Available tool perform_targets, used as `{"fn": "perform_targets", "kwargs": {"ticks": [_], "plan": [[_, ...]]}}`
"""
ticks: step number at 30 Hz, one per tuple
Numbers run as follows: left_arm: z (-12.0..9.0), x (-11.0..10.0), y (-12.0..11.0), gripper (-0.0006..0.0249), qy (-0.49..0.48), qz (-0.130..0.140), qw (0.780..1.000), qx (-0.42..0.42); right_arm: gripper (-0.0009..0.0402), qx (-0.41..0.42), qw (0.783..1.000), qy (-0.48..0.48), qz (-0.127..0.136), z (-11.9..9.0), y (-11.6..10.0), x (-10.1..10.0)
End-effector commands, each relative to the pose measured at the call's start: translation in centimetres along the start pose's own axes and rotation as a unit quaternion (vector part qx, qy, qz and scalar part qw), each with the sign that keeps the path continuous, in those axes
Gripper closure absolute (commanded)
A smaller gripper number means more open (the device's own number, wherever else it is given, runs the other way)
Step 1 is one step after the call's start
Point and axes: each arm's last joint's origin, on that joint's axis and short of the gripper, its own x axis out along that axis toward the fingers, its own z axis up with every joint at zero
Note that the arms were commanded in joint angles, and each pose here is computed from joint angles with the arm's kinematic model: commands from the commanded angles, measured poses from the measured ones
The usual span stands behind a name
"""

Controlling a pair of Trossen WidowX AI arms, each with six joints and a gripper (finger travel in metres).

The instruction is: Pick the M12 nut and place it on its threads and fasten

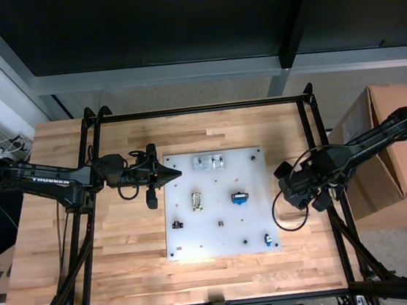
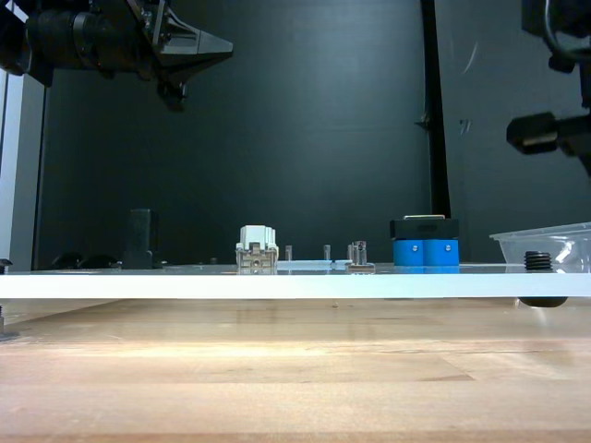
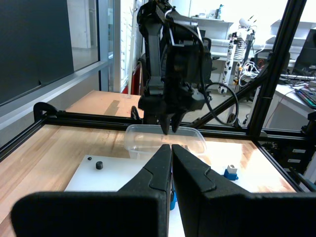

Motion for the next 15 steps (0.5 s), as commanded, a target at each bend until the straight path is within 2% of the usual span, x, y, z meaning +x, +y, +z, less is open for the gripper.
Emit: {"fn": "perform_targets", "kwargs": {"ticks": [1, 15], "plan": [[0.0, 0.0, 0.0, 0.0243, 0.000, 0.000, 1.000, 0.000, 0.0227, -0.014, 1.000, 0.008, 0.004, 0.0, 0.1, 1.1], [0.0, 0.0, 0.0, 0.0243, 0.000, 0.000, 1.000, 0.000, 0.0224, -0.042, 0.999, 0.030, 0.015, 0.5, 0.1, 4.7]]}}
